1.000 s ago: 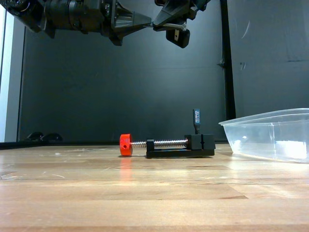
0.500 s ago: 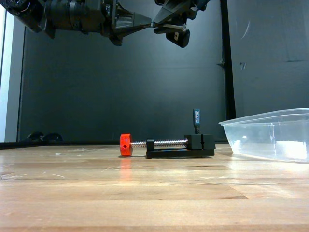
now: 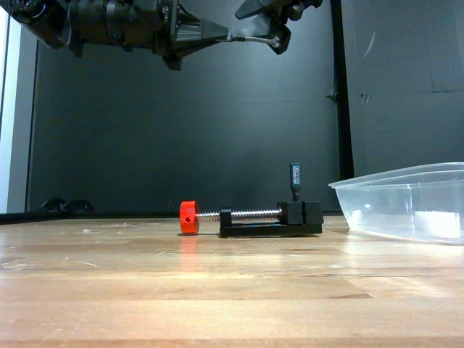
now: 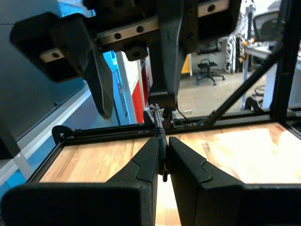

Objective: Pick the usb-c connector and install on the hub

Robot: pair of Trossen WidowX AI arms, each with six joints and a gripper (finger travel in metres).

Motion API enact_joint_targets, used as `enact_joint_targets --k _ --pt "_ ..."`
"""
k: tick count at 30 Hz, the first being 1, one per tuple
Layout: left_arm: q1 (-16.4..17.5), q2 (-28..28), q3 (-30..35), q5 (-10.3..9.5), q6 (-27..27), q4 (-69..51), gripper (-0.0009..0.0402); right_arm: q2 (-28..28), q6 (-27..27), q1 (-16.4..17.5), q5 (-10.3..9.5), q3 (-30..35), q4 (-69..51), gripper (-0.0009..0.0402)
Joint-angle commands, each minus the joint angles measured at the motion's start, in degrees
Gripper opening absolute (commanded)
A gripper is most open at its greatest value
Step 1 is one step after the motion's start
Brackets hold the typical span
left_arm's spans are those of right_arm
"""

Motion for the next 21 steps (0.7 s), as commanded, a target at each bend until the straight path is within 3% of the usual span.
enact_joint_targets --k 1,4,10,21 --pt "0.2 0.0 0.0 -0.5 -2.1 2.2 0.0 -3.4 0.9 0.5 0.42 -5.7 10.5 0.0197" --pt "0.3 0.0 0.0 -0.79 -3.2 3.9 0.0 -5.5 1.6 0.6 2.01 -9.5 15.6 0.0197" --pt "0.3 0.0 0.0 -2.86 -4.2 7.1 0.0 -6.0 3.1 1.3 1.77 -13.7 21.9 0.0197" --pt "0.3 0.0 0.0 -2.82 -5.6 10.2 0.0001 -6.0 3.0 1.6 1.75 -15.7 26.1 0.0196"
